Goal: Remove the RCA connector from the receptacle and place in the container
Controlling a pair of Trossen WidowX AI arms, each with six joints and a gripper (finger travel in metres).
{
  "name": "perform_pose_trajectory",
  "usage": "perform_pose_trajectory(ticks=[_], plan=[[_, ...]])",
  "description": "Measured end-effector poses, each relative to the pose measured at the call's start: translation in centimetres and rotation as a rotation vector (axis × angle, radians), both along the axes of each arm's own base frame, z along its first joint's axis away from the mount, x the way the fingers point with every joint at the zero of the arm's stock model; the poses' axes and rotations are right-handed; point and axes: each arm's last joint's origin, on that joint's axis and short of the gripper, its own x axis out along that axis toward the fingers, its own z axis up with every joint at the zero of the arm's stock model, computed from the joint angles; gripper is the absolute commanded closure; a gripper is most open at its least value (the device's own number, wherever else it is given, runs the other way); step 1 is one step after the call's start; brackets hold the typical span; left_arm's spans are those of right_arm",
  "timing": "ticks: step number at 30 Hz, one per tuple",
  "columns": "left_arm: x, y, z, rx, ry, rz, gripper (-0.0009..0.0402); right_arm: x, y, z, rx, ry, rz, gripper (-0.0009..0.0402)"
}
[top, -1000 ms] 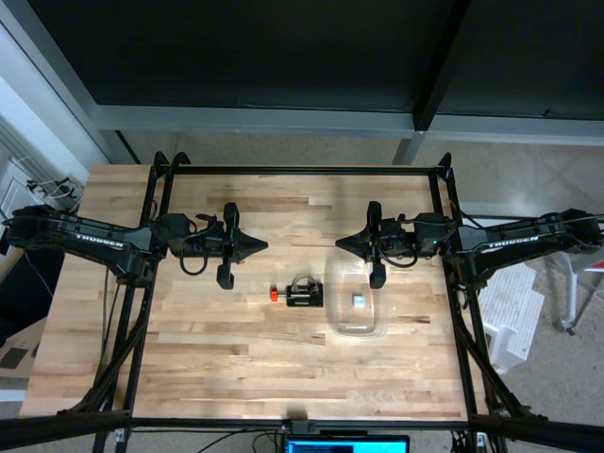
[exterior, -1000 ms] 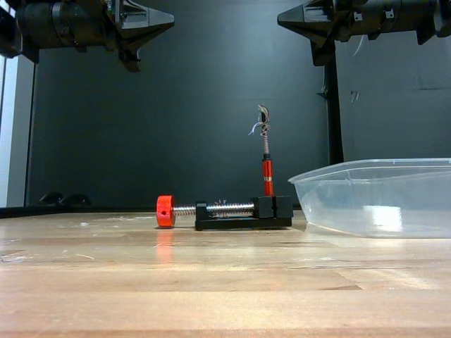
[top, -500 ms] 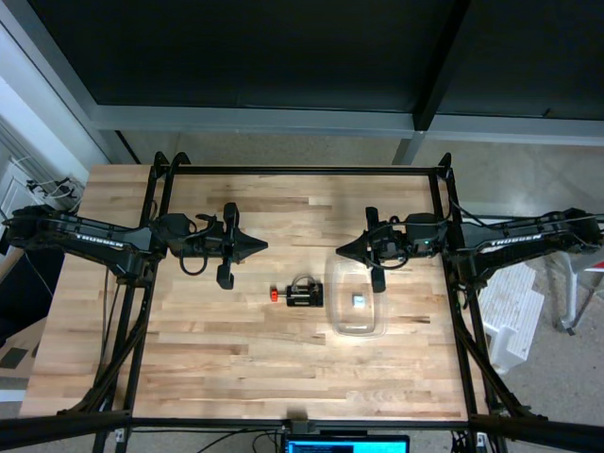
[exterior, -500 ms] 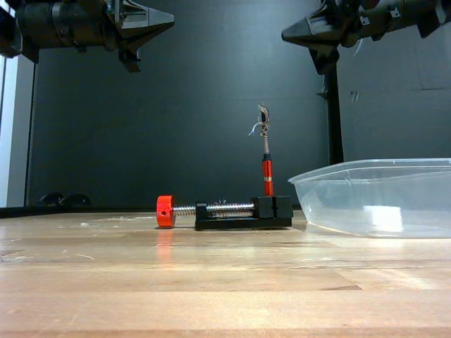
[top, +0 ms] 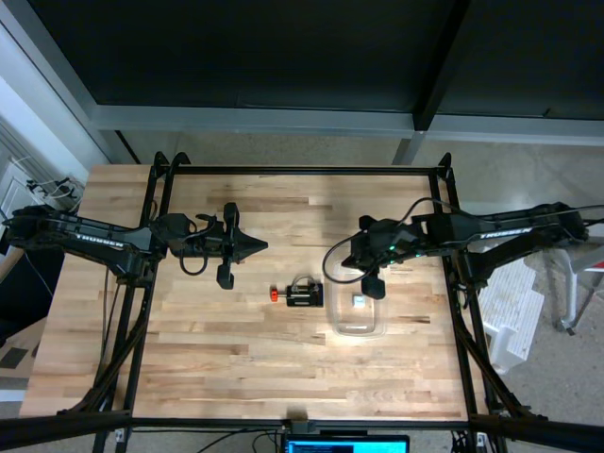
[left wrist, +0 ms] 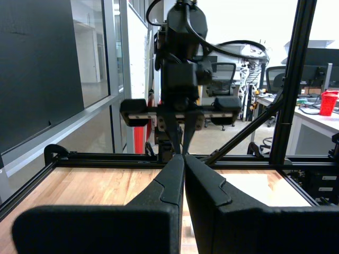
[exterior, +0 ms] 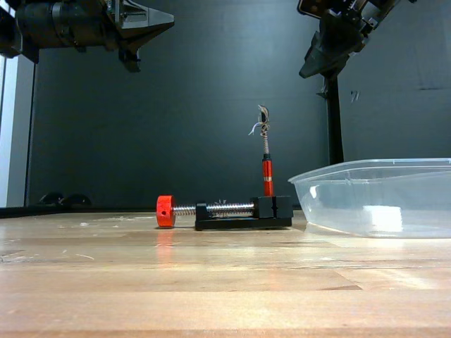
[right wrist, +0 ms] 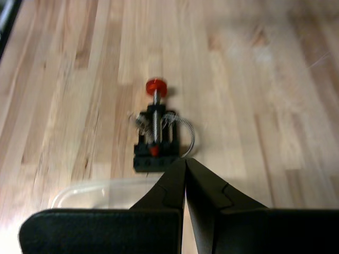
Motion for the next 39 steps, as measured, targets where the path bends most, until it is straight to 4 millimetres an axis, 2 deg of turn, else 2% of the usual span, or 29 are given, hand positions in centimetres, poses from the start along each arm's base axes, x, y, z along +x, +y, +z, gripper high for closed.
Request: perform_pose_trajectory(ticks=[10, 13, 22, 26, 31, 39], plan=[[0.0, 0.0, 0.0, 0.000, 0.000, 0.000, 0.0393, 2.9, 1.2, -1.4, -0.035, 0.155, -0.007, 0.0389], [0.0, 0.0, 0.0, 0.000, 0.000, 0.000, 0.0393, 3.7, 1.6, -1.9, -0.043, 0.176, -0.006, 0.0367], [0.0, 0.0, 0.0, 0.000, 0.000, 0.000, 0.0393, 6.3, 2.9, -4.0, -0.049, 0.246, -0.017, 0.0261], [0.0, 0.0, 0.0, 0.000, 0.000, 0.000, 0.0393, 7.4, 3.2, -4.6, -0.063, 0.285, -0.021, 0.0228], [0.0, 0.0, 0.0, 0.000, 0.000, 0.000, 0.0393, 8.5, 3.4, -5.4, -0.063, 0.310, -0.030, 0.0207], [0.0, 0.0, 0.0, 0.000, 0.000, 0.000, 0.0393, 10.0, 3.8, -7.0, -0.072, 0.352, -0.025, 0.0204]])
